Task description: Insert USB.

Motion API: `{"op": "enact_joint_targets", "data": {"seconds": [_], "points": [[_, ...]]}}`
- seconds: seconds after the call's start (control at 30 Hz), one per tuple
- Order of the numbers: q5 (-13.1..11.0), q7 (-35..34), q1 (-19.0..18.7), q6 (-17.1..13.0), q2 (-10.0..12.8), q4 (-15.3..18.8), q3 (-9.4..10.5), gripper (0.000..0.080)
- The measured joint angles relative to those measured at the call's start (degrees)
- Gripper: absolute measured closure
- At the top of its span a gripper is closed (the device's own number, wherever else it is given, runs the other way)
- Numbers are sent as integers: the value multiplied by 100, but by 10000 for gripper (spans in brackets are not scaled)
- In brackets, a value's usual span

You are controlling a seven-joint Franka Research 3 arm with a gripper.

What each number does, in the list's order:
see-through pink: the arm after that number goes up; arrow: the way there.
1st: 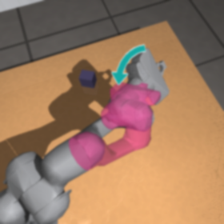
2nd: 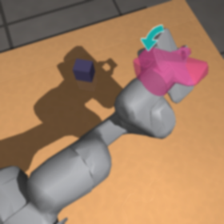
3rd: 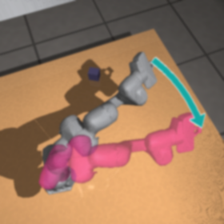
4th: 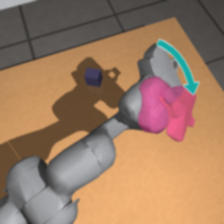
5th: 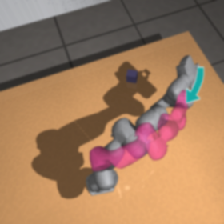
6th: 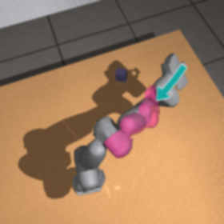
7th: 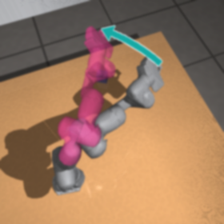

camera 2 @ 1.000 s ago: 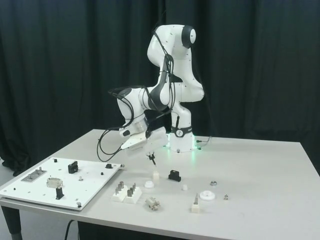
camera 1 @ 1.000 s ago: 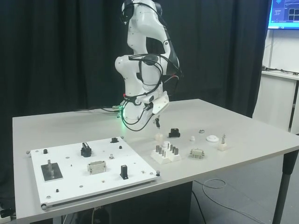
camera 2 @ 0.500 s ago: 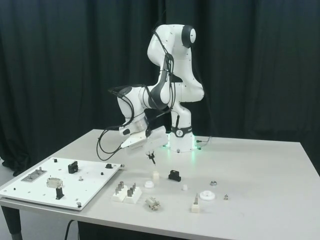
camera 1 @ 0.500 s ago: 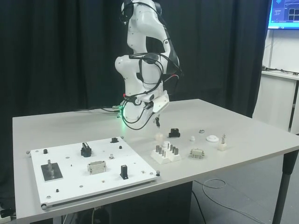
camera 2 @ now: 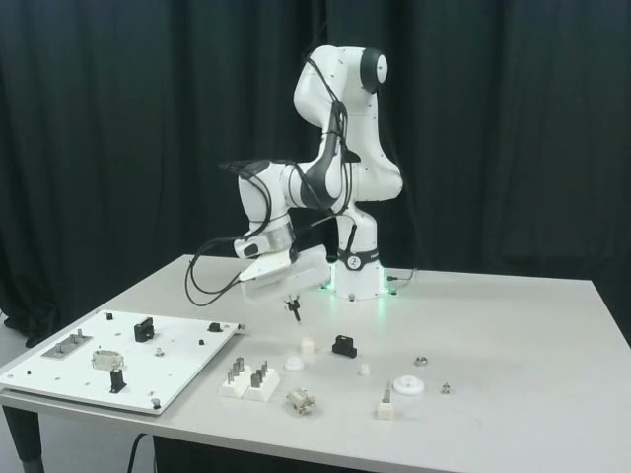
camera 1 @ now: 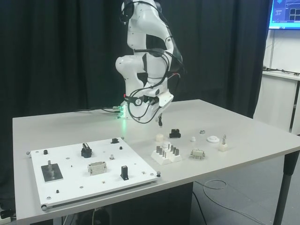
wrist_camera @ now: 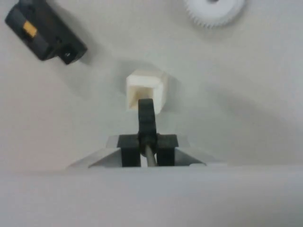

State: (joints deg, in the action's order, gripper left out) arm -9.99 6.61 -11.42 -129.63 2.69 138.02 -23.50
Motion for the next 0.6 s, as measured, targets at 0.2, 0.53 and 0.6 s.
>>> {"op": "enact_joint_targets", "data": {"seconds": [0.2, 0.53, 0.6], "points": [[296, -4, -68, -224, -97, -105, 1, 735], [520, -71, -145, -547, -111, -487, 20, 735], [531, -140, -158, -627, -94, -583, 30, 735]]}}
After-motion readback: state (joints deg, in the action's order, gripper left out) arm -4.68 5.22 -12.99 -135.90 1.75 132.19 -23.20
